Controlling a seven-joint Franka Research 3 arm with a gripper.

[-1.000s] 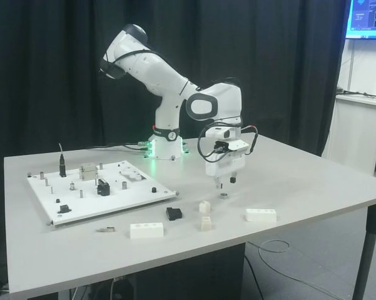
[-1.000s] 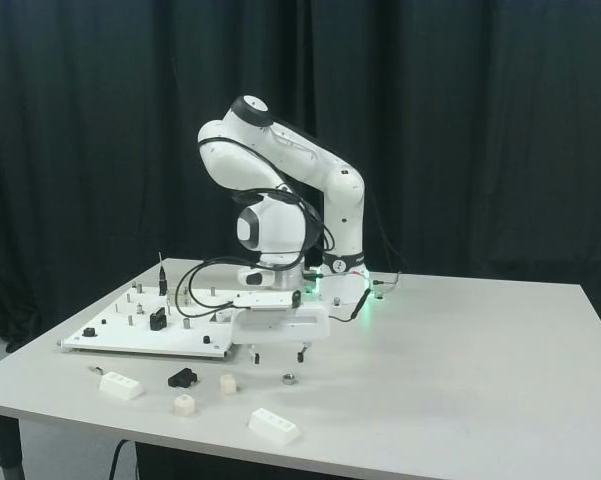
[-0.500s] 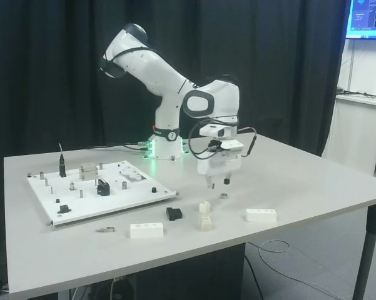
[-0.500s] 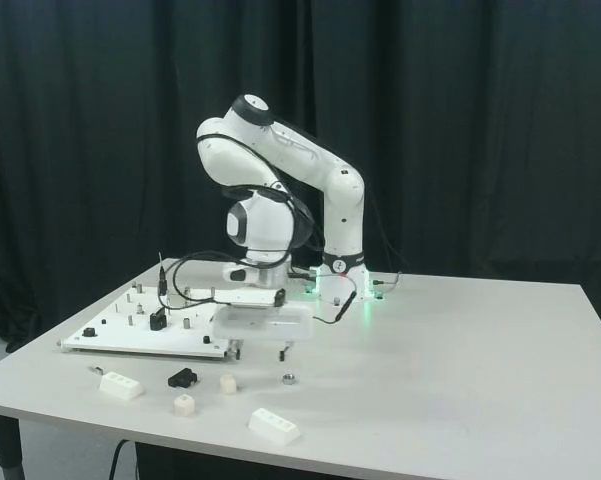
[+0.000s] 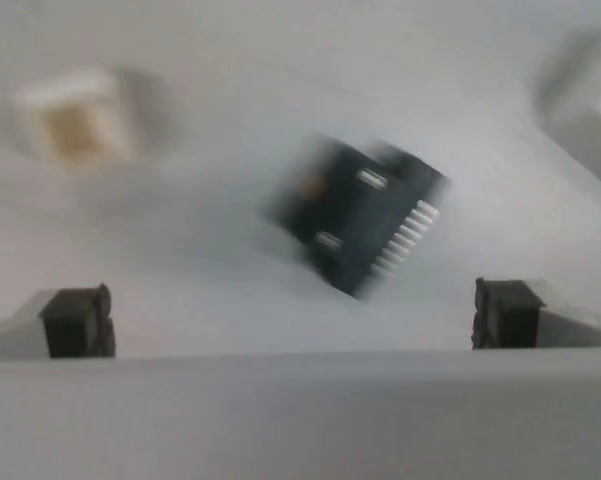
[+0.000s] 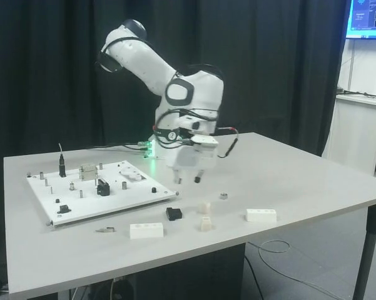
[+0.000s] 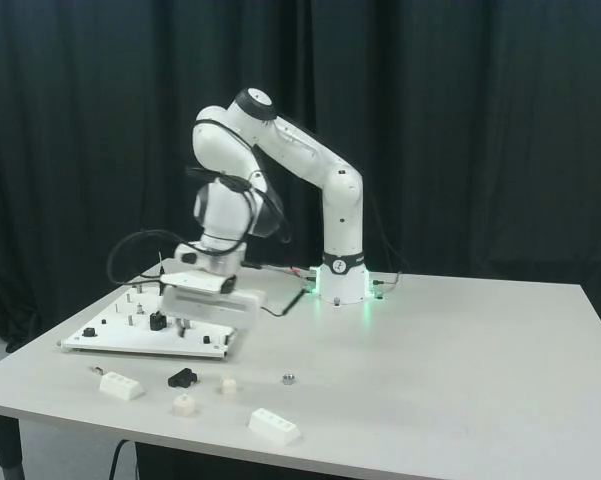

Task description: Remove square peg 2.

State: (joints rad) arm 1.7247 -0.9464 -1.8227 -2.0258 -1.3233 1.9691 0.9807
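The white robot arm [image 6: 175, 87] leans over the grey counter [image 6: 313, 181] with its pincer [image 6: 186, 181] hanging in the air, just past the right edge of the flat white board [image 6: 100, 194] that sits on the left side of the counter. In the wrist view the 2 black fingertips [image 5: 77, 322] are wide apart and there is nothing between them, so the pincer is open and holds nothing. Right under it on the counter lies a small black plug-like block with a row of thin metal pins [image 5: 360, 215], and near that a small white cube with a pale hollow top [image 5: 77, 120]. In the first room view, 2 small white cubes [image 6: 204, 215], a small grey nut [image 6: 224, 195], a short white block [image 6: 261, 215] and a long white block with 3 holes [image 6: 146, 230] lie loose along the near side of the counter, to the right of the board. The board holds small grey posts, some black bits and a grey metal block [image 6: 87, 170]. I cannot tell which of these is square peg 2; it is likely 1 of the small parts stuck in the board, well to the left of the pincer. So the job looks like it has hardly begun: no peg is held or lifted yet. What is left is to go over the board, come down, grip the peg, pull it straight up and set it down.
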